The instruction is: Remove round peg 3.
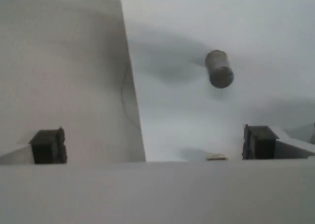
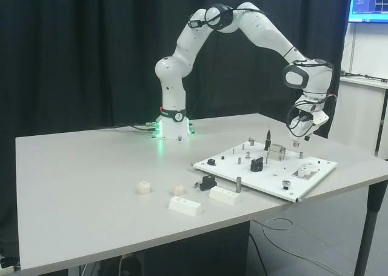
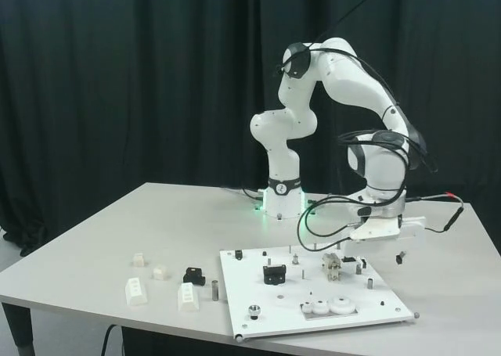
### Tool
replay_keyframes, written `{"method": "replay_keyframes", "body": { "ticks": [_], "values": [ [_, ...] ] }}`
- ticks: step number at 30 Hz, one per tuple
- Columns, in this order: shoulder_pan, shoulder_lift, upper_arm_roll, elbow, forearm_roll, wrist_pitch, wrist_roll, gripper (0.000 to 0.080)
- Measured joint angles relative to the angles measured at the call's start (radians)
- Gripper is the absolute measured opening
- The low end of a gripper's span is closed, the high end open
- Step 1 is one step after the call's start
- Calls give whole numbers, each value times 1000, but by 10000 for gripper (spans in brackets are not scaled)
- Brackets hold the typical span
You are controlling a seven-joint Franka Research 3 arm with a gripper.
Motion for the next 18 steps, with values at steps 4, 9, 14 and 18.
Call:
{"method": "replay_keyframes", "body": {
  "ticks": [4,9,14,18],
  "values": [
    [11,1,-2,-3,-38,17,34,800],
    [11,4,-10,-3,-50,31,41,800],
    [9,11,-22,-3,-50,41,41,800],
    [2,19,-24,-3,-49,51,40,800]
  ]
}}
